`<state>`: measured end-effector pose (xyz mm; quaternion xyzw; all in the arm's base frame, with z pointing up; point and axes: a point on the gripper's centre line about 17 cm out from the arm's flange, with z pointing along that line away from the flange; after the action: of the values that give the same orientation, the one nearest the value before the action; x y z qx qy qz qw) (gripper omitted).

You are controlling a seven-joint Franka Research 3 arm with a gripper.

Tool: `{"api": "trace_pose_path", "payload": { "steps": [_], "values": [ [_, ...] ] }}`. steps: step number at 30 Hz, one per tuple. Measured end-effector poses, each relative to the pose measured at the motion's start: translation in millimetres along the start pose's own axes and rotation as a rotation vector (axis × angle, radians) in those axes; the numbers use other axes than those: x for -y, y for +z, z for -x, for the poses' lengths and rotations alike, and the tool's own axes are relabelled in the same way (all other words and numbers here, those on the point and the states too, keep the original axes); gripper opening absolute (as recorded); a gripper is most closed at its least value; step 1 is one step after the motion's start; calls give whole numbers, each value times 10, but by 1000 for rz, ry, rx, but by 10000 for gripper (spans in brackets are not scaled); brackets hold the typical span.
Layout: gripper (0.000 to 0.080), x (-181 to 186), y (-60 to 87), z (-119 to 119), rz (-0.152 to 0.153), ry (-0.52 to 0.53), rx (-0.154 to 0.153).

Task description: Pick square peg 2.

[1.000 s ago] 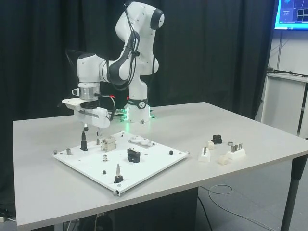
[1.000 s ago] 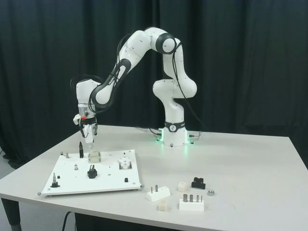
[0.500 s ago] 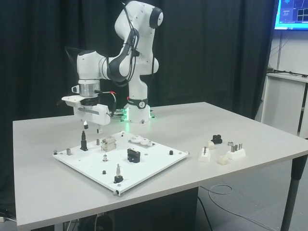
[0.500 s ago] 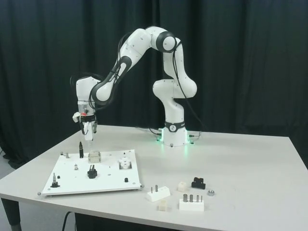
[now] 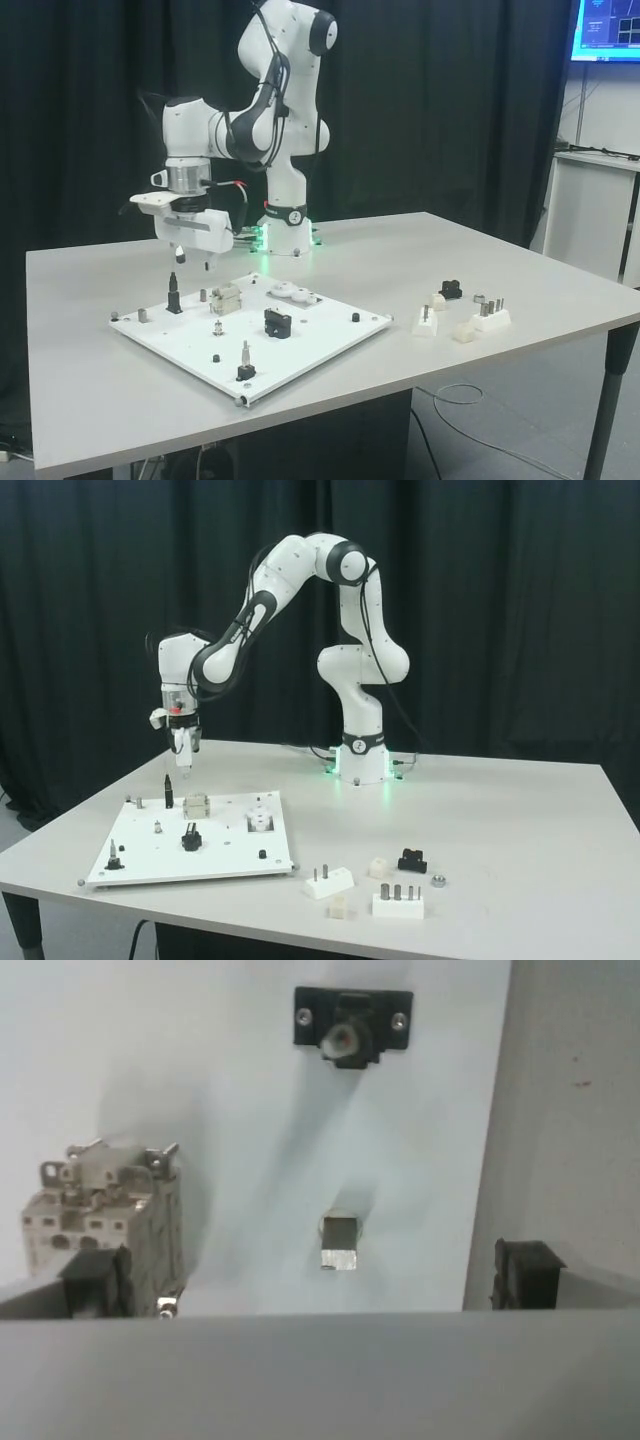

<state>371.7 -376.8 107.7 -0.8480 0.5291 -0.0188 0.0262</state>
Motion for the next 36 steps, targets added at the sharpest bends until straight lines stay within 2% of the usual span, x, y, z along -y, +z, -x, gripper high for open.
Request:
{"api": "trace_pose_path", "payload": {
  "steps": [14,36],
  "values": [
    [800,104,-157,-65,9,-23,-24],
    [800,390,-309,-105,26,-101,-32]
  ]
}}
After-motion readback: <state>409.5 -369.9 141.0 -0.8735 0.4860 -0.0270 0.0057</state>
